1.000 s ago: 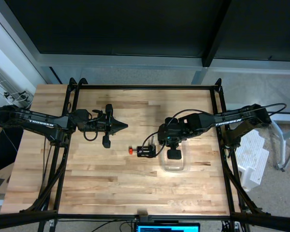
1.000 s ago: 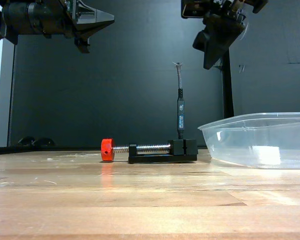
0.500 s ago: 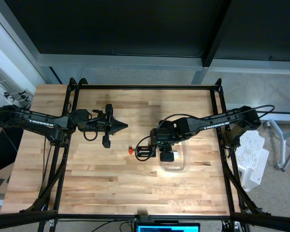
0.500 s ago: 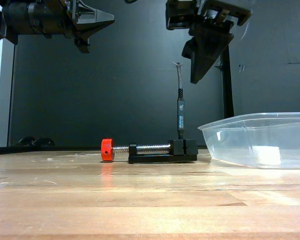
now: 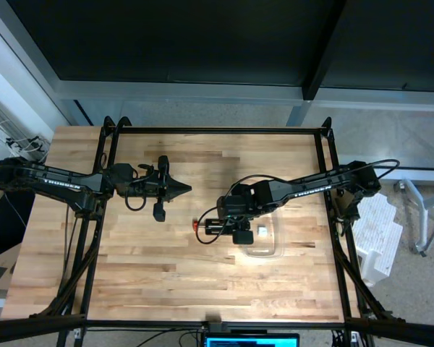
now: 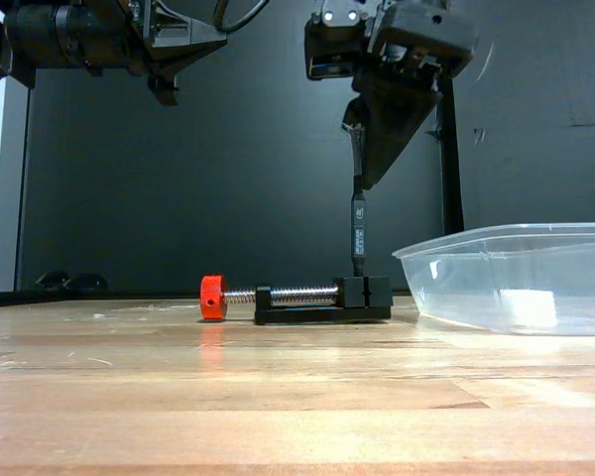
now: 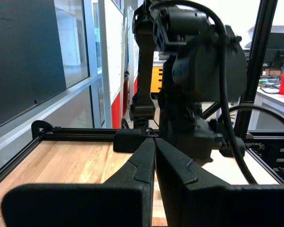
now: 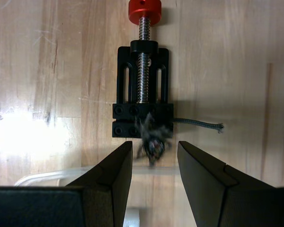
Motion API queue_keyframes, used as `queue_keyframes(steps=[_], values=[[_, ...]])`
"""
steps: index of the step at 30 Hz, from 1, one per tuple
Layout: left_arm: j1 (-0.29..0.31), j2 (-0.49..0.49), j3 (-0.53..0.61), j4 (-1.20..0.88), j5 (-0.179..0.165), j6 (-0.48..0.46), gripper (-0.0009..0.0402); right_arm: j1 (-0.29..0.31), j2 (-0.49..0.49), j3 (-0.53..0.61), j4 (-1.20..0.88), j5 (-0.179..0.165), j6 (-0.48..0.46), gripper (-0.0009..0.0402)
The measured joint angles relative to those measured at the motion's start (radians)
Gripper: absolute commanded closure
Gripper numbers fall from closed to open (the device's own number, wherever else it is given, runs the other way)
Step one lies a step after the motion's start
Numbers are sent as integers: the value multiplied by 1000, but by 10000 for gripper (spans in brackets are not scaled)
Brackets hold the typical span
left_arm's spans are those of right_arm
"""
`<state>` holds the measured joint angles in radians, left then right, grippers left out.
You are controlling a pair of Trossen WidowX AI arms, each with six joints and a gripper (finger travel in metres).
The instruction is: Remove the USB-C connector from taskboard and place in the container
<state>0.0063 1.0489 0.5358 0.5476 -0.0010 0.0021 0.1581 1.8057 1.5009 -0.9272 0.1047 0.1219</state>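
Observation:
The taskboard [image 6: 322, 297], a small black block with a red-orange knob [image 6: 212, 297], lies on the wooden table left of the container [image 6: 516, 278]. The USB-C connector [image 6: 358, 228] stands upright in the block's end nearest the container, a braided stub on top. My right gripper [image 6: 369, 174] hangs directly over it, open, its tips level with the stub. In the right wrist view the frayed stub [image 8: 151, 141] sits between the spread fingers [image 8: 118, 165], apart from both. In the high view the right gripper [image 5: 231, 225] covers the connector. My left gripper [image 5: 181, 189] is shut, high over the table's left half.
A small white cube [image 5: 261, 231] lies inside the clear container [image 5: 278, 242], just right of the taskboard [image 5: 211, 227]. A short braided strand [image 8: 199, 124] shows on the wood beside the block. A black frame borders the table.
My right gripper has moved left from above the container to above the taskboard and come down around the connector's top. The left arm has not moved.

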Motion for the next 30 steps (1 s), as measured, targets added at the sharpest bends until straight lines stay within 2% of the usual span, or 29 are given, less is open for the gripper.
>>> queue_keyframes(steps=[19,30], values=[[0,0,0,0,0,0,393,-1,60,-2,55,0,-25,263],[0,0,0,-1,0,0,393,-1,60,-10,58,0,-30,263]])
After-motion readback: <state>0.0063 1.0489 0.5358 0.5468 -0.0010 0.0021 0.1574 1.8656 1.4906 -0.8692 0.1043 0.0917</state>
